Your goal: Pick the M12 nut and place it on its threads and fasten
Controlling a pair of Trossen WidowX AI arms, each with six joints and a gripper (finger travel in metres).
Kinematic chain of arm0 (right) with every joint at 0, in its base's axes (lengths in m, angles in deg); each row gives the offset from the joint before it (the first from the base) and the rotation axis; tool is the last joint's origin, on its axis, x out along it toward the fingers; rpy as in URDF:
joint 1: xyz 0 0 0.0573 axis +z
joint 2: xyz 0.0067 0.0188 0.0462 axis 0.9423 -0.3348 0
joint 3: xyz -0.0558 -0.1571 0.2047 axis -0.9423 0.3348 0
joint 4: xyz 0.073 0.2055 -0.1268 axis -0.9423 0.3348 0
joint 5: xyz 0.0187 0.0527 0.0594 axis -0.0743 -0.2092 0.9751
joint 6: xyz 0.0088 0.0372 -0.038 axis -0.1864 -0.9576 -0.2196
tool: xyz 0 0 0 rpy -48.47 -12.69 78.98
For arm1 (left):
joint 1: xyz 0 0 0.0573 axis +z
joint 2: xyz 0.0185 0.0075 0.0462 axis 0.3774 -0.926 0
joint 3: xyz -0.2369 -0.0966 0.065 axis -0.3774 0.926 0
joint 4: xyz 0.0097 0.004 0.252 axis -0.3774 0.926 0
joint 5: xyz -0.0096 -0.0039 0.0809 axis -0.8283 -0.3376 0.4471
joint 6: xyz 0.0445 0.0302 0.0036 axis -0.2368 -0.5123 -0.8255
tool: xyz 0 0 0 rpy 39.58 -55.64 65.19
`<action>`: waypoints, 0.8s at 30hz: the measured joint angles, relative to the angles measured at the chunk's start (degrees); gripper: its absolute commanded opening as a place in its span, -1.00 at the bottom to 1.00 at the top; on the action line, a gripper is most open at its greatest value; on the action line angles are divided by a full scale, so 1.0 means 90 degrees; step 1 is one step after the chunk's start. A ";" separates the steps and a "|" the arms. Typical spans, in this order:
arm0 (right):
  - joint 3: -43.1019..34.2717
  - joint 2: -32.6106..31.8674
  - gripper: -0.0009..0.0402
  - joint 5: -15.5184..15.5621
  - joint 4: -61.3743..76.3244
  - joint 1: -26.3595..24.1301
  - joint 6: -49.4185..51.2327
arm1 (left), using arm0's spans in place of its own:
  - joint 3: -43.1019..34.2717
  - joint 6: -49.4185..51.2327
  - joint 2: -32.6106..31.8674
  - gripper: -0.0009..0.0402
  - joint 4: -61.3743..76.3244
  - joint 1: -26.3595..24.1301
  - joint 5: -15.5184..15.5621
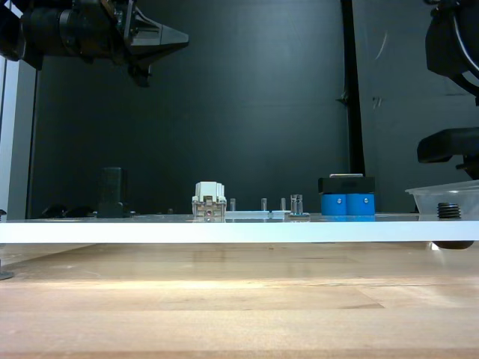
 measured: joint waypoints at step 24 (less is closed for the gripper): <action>0.0216 0.0002 -0.65 -0.0002 -0.0296 0.0010 -0.0002 | 0.0000 0.0000 0.0000 -0.96 0.0000 0.0002 0.0000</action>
